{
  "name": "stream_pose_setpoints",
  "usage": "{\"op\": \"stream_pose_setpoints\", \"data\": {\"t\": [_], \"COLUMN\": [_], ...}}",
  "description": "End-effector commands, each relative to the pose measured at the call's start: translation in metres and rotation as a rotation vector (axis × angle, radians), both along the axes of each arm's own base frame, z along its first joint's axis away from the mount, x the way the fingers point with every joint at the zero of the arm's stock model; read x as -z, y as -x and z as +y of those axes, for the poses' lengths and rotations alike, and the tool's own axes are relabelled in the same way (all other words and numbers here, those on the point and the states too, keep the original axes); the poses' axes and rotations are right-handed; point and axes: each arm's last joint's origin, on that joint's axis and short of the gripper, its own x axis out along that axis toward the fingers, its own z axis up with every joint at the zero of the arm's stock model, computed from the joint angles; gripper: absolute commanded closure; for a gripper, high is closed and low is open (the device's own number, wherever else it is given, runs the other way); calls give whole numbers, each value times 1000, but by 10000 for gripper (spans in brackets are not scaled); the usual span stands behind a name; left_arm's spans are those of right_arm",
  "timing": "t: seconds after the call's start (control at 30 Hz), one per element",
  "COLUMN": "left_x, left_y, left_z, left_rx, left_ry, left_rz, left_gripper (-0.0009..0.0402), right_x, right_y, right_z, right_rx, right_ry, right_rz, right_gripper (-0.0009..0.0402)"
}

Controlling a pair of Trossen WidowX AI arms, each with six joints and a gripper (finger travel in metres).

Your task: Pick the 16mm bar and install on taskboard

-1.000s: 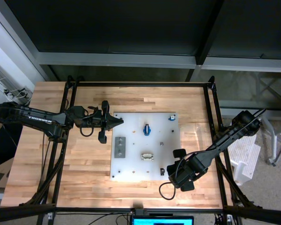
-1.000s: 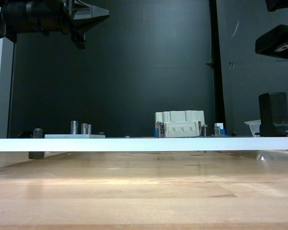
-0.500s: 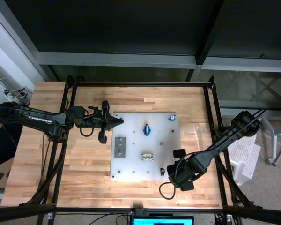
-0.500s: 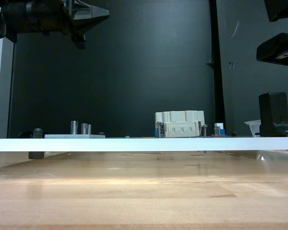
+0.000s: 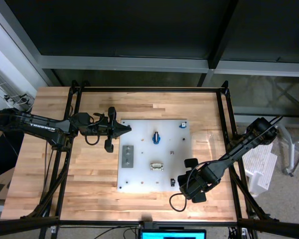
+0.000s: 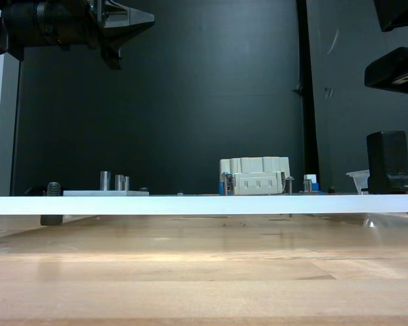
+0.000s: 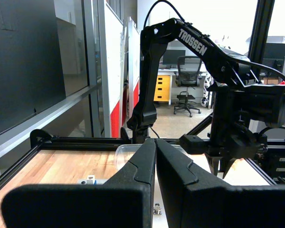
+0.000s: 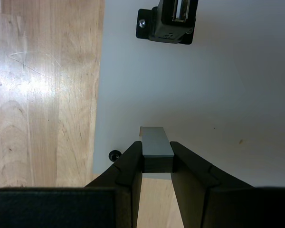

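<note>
16mm bar (image 8: 156,141) is gripped in the right gripper (image 8: 156,154). We see it as a grey, square-ended piece clamped between the two black fingers (image 8: 133,161), with its free end pointing out past the fingertips. It is held over the white taskboard (image 8: 218,95), close to the board edge where the wooden table (image 8: 42,95) begins, and it is in no seat. We cannot tell how high it is above the board surface.

In the high view, the right gripper (image 5: 190,172) is over the near right part of the taskboard, just beside a small black connector mount (image 8: 170,21) fixed to the board.

The left gripper (image 7: 155,142) has its fingers pressed together with nothing between them. In the high view, we find it (image 5: 123,128) at the far left corner of the taskboard, pointing inward. The low view shows it (image 6: 132,20) well above the board.

On the board we note a grey block with upright pegs (image 5: 127,155), a beige connector (image 5: 157,167) and a blue fitting (image 5: 156,137), all well apart from the bar.
</note>
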Motion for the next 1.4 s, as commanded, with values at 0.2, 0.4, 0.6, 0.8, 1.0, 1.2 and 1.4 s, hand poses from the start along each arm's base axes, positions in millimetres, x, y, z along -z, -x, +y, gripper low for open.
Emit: {"op": "stream_pose_setpoints", "data": {"t": [0.2, 0.4, 0.6, 0.8, 1.0, 1.2, 1.4], "left_x": [0, 0, 0, 0, 0, 0, 0], "left_y": [0, 0, 0, 0, 0, 0, 0], "left_z": [0, 0, 0, 0, 0, 0, 0], "left_rx": [0, 0, 0, 0, 0, 0, 0], "left_ry": [0, 0, 0, 0, 0, 0, 0], "left_rz": [0, 0, 0, 0, 0, 0, 0], "left_gripper": [393, 393, 393, 393, 393, 393, 393], "right_x": [1, 1, 1, 1, 1, 3, 7], "right_y": [0, 1, 2, 2, 2, 3, 3], "right_z": [1, 1, 2, 3, 3, 2, 2], "right_rx": [32, 55, 79, 101, 104, 104, 104], "right_ry": [-7, -13, -18, -21, -21, -20, -24], "right_rz": [5, 6, 7, 8, 8, 8, 4], "right_gripper": [393, 393, 393, 393, 393, 393, 393]}}
